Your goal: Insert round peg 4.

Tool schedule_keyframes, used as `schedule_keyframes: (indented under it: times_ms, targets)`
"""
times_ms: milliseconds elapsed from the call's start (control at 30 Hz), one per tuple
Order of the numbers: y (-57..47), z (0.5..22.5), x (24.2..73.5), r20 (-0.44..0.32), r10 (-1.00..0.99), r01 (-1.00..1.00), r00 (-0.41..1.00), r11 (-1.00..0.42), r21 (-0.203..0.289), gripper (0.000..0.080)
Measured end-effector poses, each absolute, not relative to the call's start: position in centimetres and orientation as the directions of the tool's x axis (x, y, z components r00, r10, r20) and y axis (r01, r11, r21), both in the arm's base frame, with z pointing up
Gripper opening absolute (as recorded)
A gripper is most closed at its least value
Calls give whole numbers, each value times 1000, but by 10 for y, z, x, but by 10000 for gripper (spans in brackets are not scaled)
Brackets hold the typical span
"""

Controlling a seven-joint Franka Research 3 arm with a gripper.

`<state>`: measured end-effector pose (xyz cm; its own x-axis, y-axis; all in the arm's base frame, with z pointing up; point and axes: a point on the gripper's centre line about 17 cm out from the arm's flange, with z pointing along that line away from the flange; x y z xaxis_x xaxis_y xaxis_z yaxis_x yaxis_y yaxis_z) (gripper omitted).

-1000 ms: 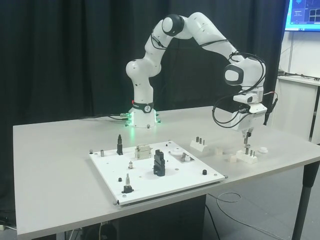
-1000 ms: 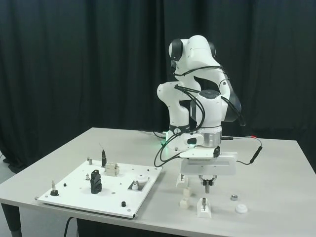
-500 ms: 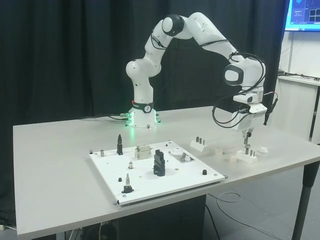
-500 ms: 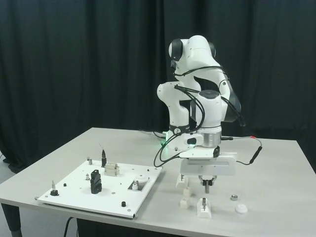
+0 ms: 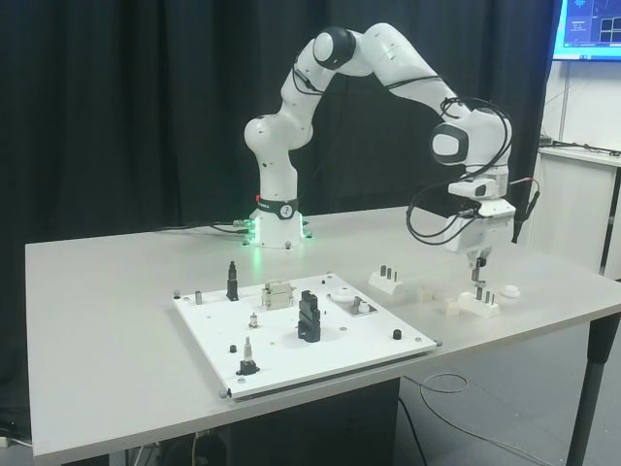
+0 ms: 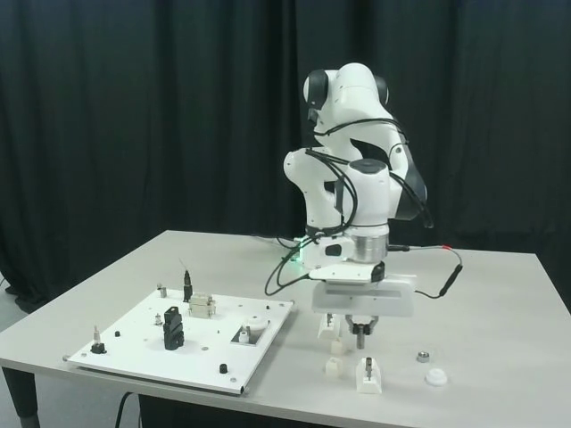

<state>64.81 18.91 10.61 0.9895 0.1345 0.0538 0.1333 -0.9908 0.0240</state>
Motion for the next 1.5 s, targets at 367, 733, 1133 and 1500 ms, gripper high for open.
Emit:
schedule_keyframes:
  times_ms: [367,733,1133,1500]
  targets:
    - [140,128,668,84,115,108,990,-990,86,149]
    - [75,143,679,91,94,81,991,-987,138,149]
    - [2,147,684,90,32,19,995,-989,145,149]
    - [-54,138,674,86,-169,-178,982,-977,114,149]
